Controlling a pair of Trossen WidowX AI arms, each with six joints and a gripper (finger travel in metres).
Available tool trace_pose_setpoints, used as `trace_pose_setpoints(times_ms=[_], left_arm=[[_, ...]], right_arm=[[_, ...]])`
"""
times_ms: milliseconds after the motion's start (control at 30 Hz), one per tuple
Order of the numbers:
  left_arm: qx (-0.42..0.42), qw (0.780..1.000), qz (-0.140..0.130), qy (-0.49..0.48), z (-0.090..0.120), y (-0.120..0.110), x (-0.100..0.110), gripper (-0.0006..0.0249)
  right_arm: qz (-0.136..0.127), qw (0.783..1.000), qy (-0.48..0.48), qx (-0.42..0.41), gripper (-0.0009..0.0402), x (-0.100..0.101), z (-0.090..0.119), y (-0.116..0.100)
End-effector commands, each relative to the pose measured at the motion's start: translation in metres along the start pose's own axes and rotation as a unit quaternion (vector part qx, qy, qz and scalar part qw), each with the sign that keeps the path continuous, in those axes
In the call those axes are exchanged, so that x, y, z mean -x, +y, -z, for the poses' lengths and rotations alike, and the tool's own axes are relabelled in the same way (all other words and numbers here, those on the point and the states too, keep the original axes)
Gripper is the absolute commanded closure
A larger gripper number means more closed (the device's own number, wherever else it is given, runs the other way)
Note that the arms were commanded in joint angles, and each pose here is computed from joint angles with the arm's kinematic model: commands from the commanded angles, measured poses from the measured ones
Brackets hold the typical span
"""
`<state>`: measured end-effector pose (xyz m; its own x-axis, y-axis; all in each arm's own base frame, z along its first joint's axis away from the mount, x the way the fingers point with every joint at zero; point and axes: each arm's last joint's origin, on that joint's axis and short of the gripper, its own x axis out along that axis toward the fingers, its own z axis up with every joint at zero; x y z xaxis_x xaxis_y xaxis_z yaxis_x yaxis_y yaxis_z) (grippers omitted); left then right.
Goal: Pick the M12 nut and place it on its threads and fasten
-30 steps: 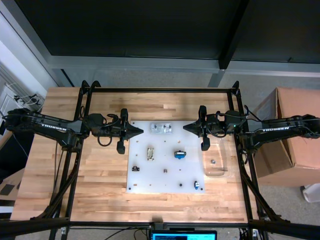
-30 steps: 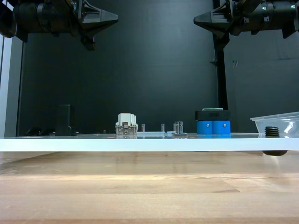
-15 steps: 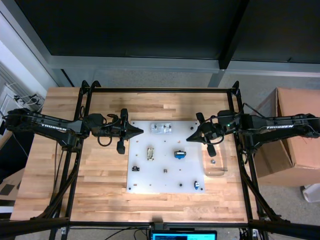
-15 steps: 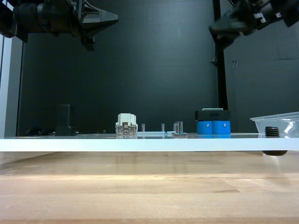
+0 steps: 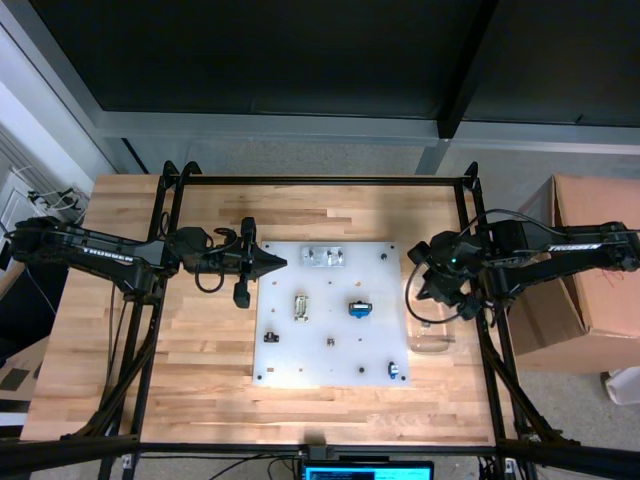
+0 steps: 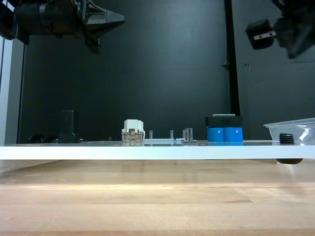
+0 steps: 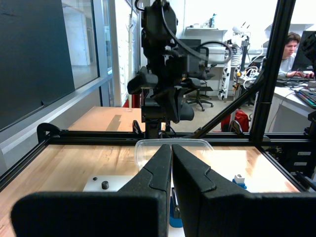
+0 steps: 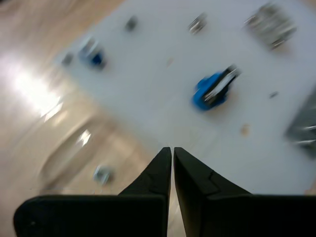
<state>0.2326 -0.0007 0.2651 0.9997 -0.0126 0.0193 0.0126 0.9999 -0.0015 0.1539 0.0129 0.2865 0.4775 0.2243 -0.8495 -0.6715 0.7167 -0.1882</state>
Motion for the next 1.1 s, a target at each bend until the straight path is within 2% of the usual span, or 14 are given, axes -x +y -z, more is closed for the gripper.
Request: trace_pose_setpoints(times_ms=[33, 100, 233, 300, 467, 667, 900, 1100], left_arm=[[0.000, 1.000, 0.000, 0.000, 0.000, 0.000, 0.000, 0.0243], [0.000, 1.000, 0.000, 0.000, 0.000, 0.000, 0.000, 0.0243], [0.000, 1.000, 0.000, 0.000, 0.000, 0.000, 0.000, 0.0243], [0.000, 1.000, 0.000, 0.000, 0.000, 0.000, 0.000, 0.0243], [0.000, 1.000, 0.000, 0.000, 0.000, 0.000, 0.000, 0.0243], [0.000, 1.000, 0.000, 0.000, 0.000, 0.000, 0.000, 0.0243], [0.000, 1.000, 0.000, 0.000, 0.000, 0.000, 0.000, 0.0243], [0.000, 1.000, 0.000, 0.000, 0.000, 0.000, 0.000, 0.0243]], right_arm=[[-0.038, 0.997, 0.038, 0.054, 0.0364, -0.003, 0.005, 0.005], [-0.057, 0.993, 0.059, 0.085, 0.0347, -0.006, 0.006, 0.007], [-0.053, 0.976, 0.130, 0.166, 0.0310, -0.012, 0.006, 0.011], [-0.059, 0.963, 0.160, 0.206, 0.0292, -0.016, 0.005, 0.014], [-0.114, 0.936, 0.177, 0.282, 0.0258, -0.031, -0.004, 0.025], [-0.155, 0.911, 0.191, 0.331, 0.0235, -0.048, -0.013, 0.032], [-0.161, 0.903, 0.179, 0.357, 0.0223, -0.068, -0.020, 0.030], [-0.171, 0.901, 0.169, 0.360, 0.0203, -0.092, -0.010, 0.036]])
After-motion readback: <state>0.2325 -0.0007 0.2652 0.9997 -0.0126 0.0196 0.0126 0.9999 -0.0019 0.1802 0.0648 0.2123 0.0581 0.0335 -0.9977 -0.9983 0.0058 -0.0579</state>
